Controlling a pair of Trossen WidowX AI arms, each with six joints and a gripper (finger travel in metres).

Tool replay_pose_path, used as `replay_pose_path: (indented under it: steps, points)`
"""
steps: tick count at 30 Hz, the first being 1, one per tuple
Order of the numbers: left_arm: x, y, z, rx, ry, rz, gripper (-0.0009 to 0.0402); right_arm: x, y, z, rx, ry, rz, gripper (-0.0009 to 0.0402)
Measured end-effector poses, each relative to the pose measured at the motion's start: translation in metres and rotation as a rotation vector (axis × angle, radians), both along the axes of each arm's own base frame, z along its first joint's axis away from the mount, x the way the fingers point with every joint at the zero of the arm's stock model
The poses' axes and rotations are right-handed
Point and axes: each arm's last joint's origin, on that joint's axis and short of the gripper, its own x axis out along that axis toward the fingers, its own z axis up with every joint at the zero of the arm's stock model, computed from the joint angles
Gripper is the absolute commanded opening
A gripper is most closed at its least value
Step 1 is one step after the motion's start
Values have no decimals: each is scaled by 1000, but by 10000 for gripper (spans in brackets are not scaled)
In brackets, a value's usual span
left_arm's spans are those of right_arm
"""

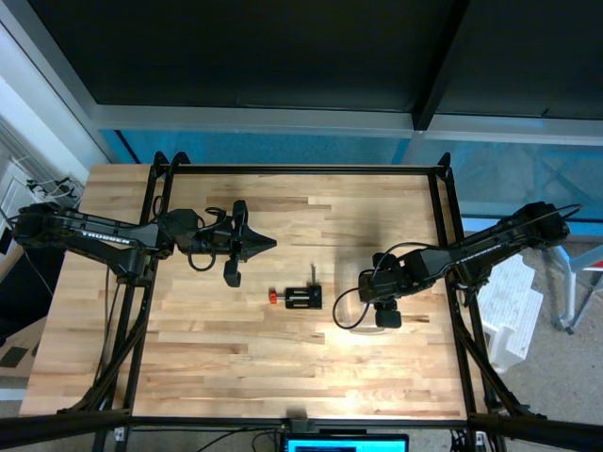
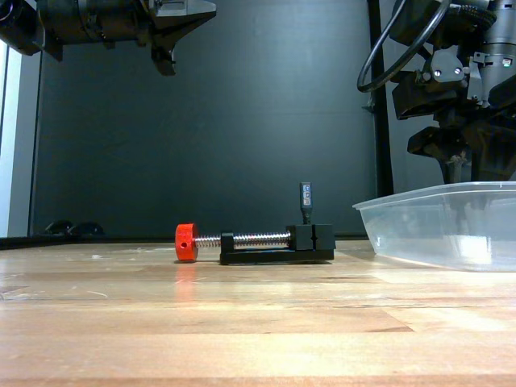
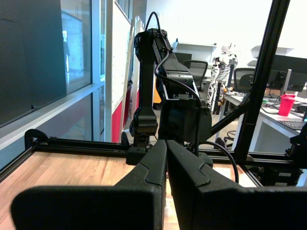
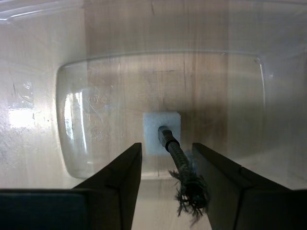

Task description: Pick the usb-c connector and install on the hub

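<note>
Wooden butcher-block table [image 1: 236,367] carries a black vise [image 1: 303,298] with a red knob [image 2: 185,242]. Right of the vise, a clear bin [image 2: 435,230] holds the usb-c connector [image 4: 168,139], standing free in white foam [image 4: 153,125] with its tip buried. The right gripper [image 4: 166,148] straddles it, jaws apart. Left of the vise, raised, the left gripper [image 3: 166,146] has its jaws pressed together. A dark wall [image 2: 266,121] stands beyond.
</note>
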Motion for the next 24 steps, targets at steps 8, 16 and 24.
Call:
replay_pose_path:
  steps: [8, 16, 24]
  points:
    - [0, 0, 0, 0, 0, 0, 0, 0, 0, 0, -5, 0, 20, 73]
    - [0, 0, 0, 0, 0, 0, 0, 0, 0, 0, -6, 0, 24, -4]
    - [0, 0, 0, 0, 0, 0, 0, 0, 1, 0, -5, 0, 24, -1]
